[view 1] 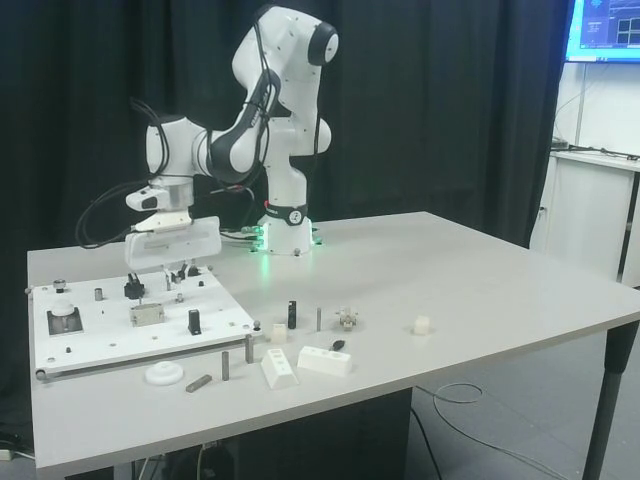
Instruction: Place BNC.
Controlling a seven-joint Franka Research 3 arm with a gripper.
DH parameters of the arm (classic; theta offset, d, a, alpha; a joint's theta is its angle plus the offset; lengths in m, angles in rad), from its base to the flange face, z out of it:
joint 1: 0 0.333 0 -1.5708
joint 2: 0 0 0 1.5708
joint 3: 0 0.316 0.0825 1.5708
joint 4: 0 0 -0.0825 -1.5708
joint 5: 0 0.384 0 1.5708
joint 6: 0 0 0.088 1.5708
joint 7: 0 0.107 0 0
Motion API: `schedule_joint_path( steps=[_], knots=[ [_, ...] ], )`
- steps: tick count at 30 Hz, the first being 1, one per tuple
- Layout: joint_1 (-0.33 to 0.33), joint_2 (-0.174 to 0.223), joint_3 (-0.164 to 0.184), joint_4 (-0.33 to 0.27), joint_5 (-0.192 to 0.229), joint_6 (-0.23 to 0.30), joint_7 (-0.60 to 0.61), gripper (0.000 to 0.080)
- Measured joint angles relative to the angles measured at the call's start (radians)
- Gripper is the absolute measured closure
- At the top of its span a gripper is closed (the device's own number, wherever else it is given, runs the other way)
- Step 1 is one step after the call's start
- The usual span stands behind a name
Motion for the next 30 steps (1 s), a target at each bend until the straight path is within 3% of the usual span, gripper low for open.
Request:
schedule_joint_path(
  steps=[30],
  knots=[
    [0.004,-0.017,-0.007,0.014,-0.004,-0.038,0.016,0.0679]
  ],
)
